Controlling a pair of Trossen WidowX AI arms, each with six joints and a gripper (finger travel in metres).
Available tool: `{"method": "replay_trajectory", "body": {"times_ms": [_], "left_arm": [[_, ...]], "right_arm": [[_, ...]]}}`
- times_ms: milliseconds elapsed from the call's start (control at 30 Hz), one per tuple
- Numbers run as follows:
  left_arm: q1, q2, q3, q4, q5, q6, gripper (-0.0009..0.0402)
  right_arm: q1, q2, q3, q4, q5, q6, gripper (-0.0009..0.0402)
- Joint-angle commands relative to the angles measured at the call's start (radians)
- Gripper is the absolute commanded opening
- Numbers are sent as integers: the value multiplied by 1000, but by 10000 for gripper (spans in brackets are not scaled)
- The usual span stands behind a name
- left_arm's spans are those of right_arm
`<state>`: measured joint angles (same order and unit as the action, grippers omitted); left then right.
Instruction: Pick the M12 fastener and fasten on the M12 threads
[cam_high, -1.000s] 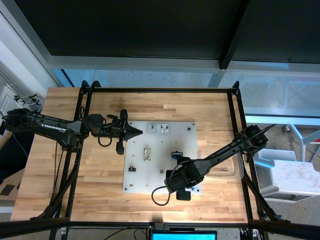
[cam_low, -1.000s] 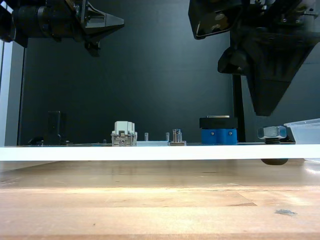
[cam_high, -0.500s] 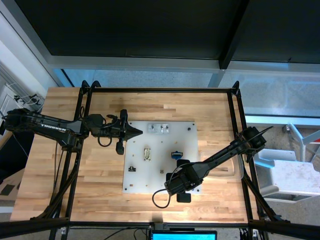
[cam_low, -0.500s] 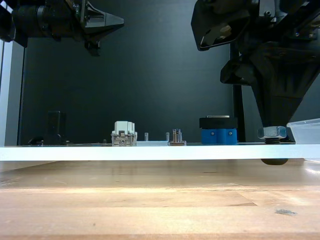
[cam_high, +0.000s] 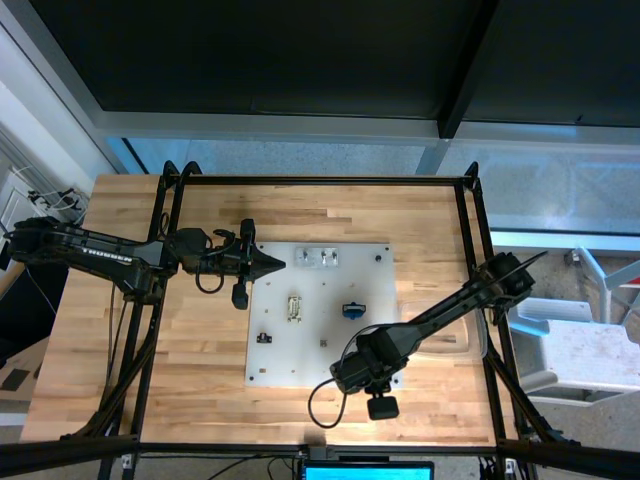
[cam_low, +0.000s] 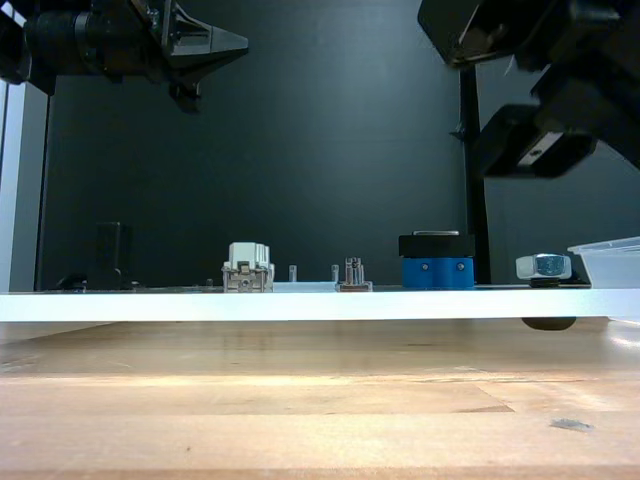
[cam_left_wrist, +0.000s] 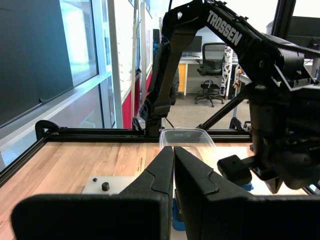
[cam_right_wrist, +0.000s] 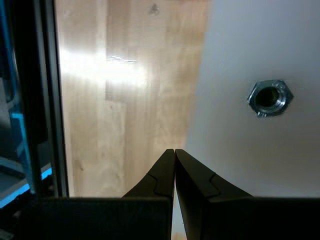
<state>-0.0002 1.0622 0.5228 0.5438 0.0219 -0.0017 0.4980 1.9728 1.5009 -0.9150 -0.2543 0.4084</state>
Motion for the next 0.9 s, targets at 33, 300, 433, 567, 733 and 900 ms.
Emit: {"method": "replay_trajectory", "body": {"times_ms": [33, 300, 433, 567, 733, 900], "left_arm": [[0, 0, 0, 0, 0, 0, 0], [0, 0, 0, 0, 0, 0, 0], [0, 0, 0, 0, 0, 0, 0], [0, 0, 0, 0, 0, 0, 0], [0, 0, 0, 0, 0, 0, 0], [0, 0, 0, 0, 0, 0, 0]], "right_arm": [[-1, -2, 1, -13, 57, 8, 0], [-2, -8, 17, -18, 257, 60, 0], [-4, 0, 15, -15, 309, 64, 0], [-4, 19, 13, -5, 318, 63, 0], [-4, 30, 13, 2, 315, 63, 0], [-5, 27, 15, 5, 128, 37, 0]]}}
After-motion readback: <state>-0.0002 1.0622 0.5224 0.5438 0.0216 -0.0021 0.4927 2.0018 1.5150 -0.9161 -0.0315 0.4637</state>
